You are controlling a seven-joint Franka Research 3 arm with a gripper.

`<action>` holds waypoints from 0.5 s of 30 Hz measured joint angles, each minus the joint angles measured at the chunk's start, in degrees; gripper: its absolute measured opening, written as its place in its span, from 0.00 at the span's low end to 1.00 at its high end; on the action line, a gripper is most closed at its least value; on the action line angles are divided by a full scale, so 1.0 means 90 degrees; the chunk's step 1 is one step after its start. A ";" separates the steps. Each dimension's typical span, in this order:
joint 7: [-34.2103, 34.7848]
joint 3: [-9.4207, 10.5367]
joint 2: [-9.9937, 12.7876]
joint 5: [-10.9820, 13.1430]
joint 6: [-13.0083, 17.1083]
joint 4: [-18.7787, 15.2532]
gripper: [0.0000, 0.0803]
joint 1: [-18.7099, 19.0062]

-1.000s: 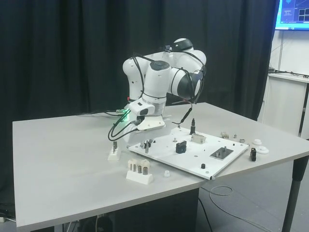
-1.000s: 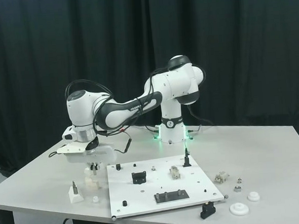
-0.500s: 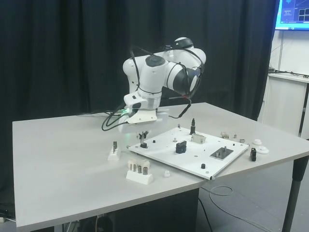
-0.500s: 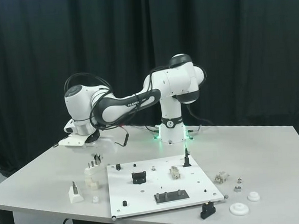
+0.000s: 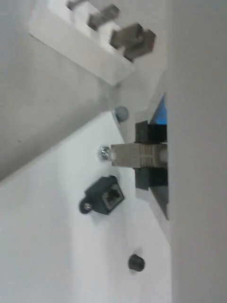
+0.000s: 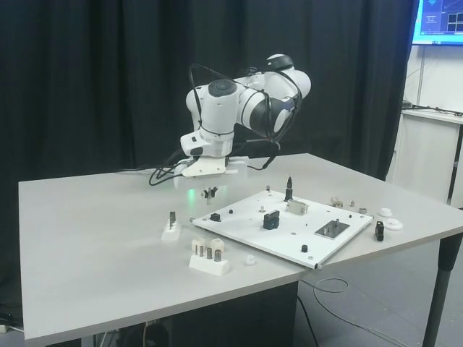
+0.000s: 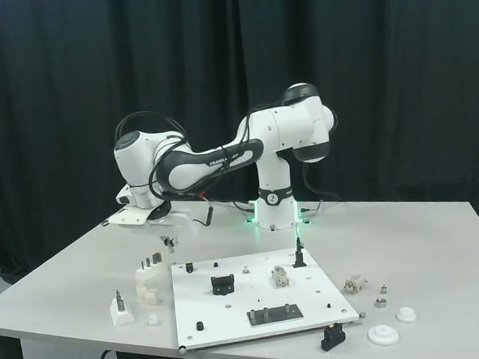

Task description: Insert Ethernet.

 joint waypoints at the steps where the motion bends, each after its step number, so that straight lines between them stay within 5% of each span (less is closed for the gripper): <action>1: -0.0003 -0.0010 -0.0002 0.0009 0.0029 -0.0095 0.13 0.0064; 15: 0.0500 -0.0110 -0.0027 0.0371 0.0663 -0.1190 0.13 0.0857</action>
